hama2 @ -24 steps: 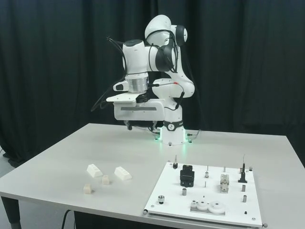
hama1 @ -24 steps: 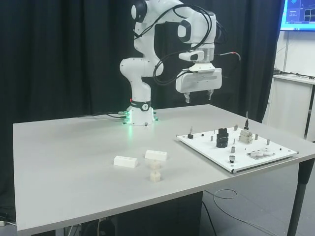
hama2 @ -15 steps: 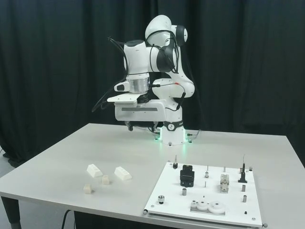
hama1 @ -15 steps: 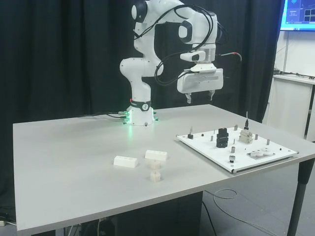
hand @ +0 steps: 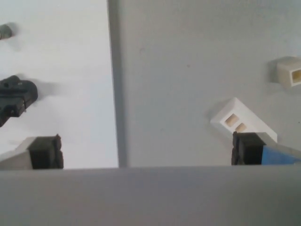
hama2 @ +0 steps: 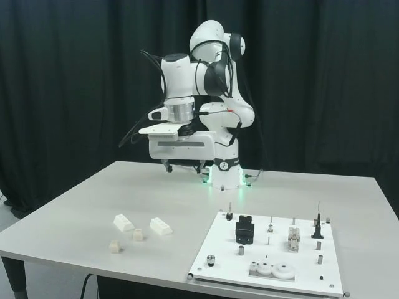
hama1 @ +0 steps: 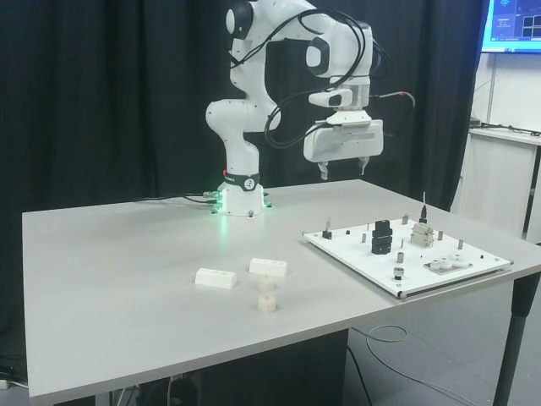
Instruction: Remove bolt 4.
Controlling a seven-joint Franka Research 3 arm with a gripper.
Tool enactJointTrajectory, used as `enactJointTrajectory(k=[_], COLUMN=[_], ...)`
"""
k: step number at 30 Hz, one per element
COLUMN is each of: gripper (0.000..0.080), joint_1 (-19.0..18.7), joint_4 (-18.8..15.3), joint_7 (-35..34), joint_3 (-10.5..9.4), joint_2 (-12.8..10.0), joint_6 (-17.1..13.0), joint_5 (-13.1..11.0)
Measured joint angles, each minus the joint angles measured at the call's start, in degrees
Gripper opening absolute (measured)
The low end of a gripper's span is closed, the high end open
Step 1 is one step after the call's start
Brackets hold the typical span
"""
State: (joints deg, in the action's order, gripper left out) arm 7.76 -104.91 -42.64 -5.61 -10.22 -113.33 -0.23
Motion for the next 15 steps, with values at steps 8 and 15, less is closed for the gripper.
enactJointTrajectory(k=[8,15], gripper=[0.08,0.08], joint_1=[0.0,0.02], joint_4=[0.0,0.0], joint_7=[-1.04,-1.1], joint_3=[0.02,0.06], joint_2=[-0.34,-0.76], joint_6=[-0.54,-0.97], joint_5=[0.0,0.0])
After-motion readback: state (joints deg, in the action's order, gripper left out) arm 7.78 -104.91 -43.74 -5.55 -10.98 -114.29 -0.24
